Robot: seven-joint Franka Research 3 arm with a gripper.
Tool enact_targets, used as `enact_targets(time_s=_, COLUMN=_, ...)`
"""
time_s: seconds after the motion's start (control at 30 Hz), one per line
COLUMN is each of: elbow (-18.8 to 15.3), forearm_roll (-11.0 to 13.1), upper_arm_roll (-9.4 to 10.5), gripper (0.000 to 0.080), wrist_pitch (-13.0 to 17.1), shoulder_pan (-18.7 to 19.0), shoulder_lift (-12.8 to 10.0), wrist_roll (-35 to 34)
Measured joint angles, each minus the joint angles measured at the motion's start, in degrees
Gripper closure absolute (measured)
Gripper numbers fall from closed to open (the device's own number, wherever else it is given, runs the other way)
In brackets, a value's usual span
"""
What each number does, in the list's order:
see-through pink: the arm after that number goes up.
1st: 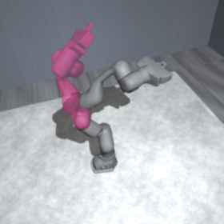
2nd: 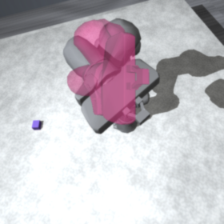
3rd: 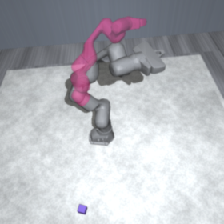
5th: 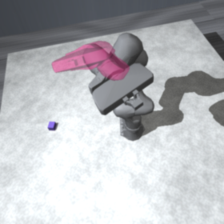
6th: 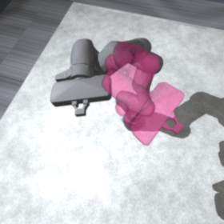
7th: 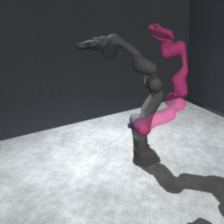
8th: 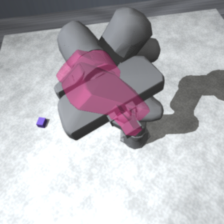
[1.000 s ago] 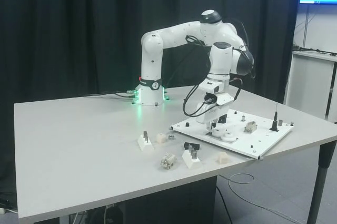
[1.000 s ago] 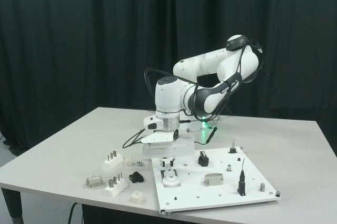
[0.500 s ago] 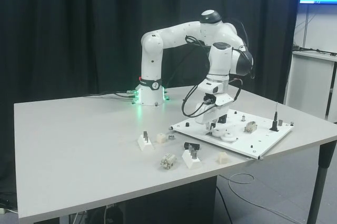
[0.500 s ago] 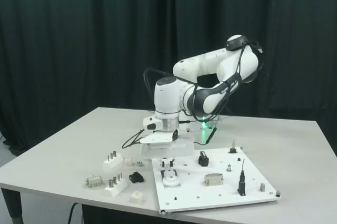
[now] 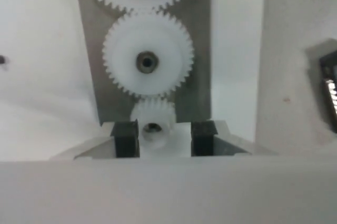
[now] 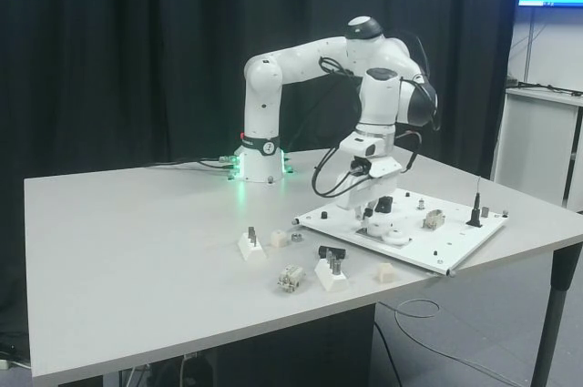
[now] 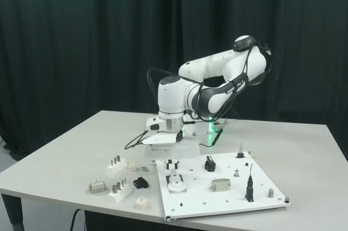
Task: Insert small gear.
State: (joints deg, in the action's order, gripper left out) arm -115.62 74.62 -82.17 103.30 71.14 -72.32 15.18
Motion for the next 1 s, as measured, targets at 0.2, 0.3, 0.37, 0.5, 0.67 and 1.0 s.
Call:
enact_targets(time_s=0.2, elbow=0.0, forearm_roll=0.0, upper_arm_roll=-0.89, gripper=0.0622, wrist_pitch=0.0, shoulder_pan=-0.1, shoulder_lift=0.0, wrist_roll=-0.1)
enact_targets(time_s=0.3, elbow=0.0, forearm_roll=0.0, upper_arm_roll=-1.15, gripper=0.0622, wrist_pitch=0.0, shoulder_pan=-0.1, shoulder_lift=0.0, wrist_roll=-0.1)
enact_targets(time_s=0.37, elbow=0.0, forearm_roll=0.0, upper_arm_roll=-1.26, gripper=0.0622, wrist_pitch=0.0, shoulder_pan=-0.2, shoulder_lift=0.0, wrist_roll=-0.1)
enact_targets(time_s=0.5, elbow=0.0, forearm_roll=0.0, upper_arm_roll=-1.36, gripper=0.0622, wrist_pitch=0.0, shoulder_pan=-0.2, shoulder_lift=0.0, wrist_roll=-0.3)
enact_targets(time_s=0.67, elbow=0.0, forearm_roll=0.0, upper_arm_roll=-1.42, gripper=0.0622, wrist_pitch=0.1, shoulder_pan=-0.2, shoulder_lift=0.0, wrist_roll=-0.6)
enact_targets(time_s=1.0, elbow=0.0, forearm_roll=-0.1, upper_arm_roll=-1.51, gripper=0.0622, wrist_pitch=0.8, shoulder_pan=-0.4, shoulder_lift=0.0, wrist_roll=-0.8)
